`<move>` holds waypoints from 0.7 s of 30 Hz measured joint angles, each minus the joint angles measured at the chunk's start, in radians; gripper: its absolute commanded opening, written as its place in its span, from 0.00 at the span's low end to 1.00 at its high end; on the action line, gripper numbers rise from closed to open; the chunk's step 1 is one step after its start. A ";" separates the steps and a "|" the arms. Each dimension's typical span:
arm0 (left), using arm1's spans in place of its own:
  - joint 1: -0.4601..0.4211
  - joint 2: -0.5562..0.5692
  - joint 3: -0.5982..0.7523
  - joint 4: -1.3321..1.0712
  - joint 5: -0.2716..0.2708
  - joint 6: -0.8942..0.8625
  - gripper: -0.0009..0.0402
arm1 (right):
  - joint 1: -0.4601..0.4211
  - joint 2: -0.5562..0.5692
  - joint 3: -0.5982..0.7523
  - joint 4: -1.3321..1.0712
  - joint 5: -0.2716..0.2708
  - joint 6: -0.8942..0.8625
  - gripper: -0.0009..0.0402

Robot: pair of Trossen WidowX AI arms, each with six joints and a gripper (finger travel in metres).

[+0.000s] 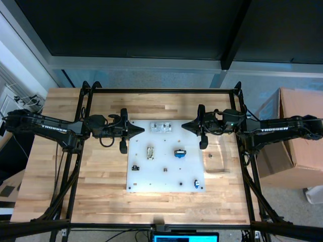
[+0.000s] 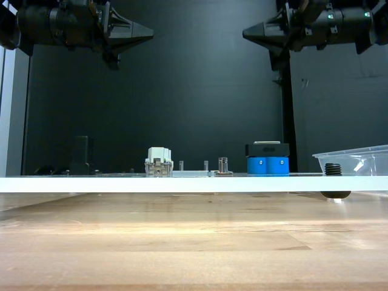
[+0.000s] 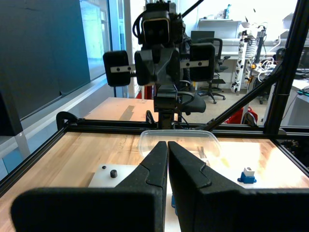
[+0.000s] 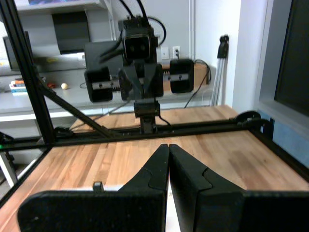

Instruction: Unfasten the M12 nut and place it in the container

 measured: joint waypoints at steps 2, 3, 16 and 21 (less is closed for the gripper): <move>0.000 0.000 0.000 0.000 0.000 0.000 0.02 | 0.001 0.000 -0.003 -0.001 0.000 0.005 0.02; 0.000 0.000 0.000 0.000 0.000 0.000 0.02 | 0.003 0.000 -0.004 0.002 0.000 0.008 0.02; 0.000 0.000 0.000 0.000 0.000 0.000 0.02 | 0.008 0.000 0.007 0.044 0.001 0.037 0.02; 0.000 0.000 0.000 0.000 0.000 0.000 0.02 | 0.008 0.005 0.008 0.043 0.001 0.037 0.02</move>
